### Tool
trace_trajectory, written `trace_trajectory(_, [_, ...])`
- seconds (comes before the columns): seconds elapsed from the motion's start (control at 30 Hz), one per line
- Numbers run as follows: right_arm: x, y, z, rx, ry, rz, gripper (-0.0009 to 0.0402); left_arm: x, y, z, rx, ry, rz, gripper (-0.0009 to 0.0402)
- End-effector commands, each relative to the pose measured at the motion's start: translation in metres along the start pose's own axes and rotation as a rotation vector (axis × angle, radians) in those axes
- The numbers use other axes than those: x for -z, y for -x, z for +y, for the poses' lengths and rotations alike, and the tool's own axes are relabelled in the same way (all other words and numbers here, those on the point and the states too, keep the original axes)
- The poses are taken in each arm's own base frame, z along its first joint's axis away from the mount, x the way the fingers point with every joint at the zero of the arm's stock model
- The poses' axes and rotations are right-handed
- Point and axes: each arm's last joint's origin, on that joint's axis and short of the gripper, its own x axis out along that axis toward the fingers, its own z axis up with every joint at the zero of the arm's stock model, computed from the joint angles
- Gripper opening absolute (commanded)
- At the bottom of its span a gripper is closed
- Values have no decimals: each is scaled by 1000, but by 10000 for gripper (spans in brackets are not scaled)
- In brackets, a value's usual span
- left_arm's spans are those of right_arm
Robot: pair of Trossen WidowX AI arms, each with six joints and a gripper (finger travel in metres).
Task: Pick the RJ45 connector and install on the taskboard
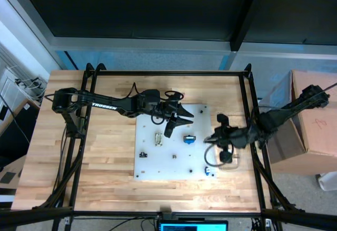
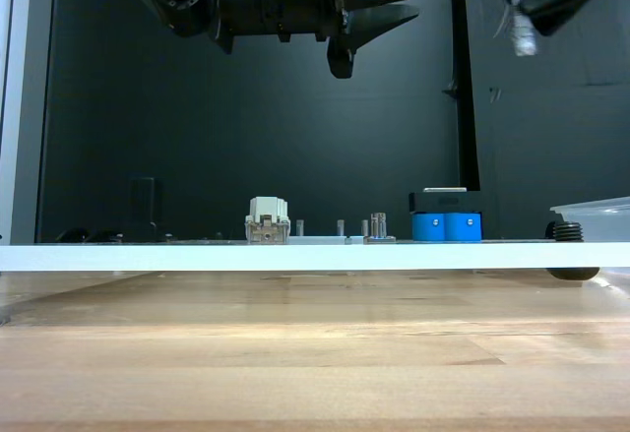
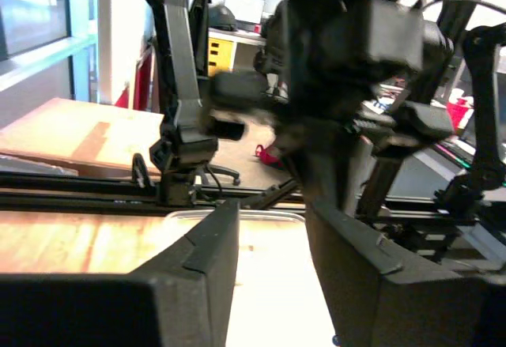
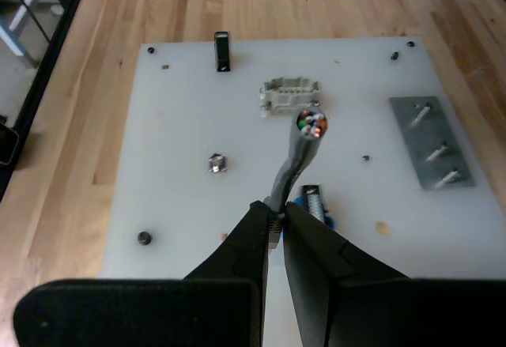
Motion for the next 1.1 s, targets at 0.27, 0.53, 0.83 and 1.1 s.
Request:
trace_trajectory(0.27, [44, -3, 36, -55, 16, -77, 0, 0, 0, 0, 0, -1, -3, 61])
trace_trajectory(0.53, [66, -2, 56, -86, 61, -69, 0, 0, 0, 0, 1, -1, -3, 59])
trace_trajectory(0.83, [74, -19, 77, -96, 99, -56, 0, 0, 0, 0, 1, -1, -3, 58])
trace_trajectory(1.1, [77, -20, 78, -93, 111, -50, 0, 0, 0, 0, 1, -1, -3, 58])
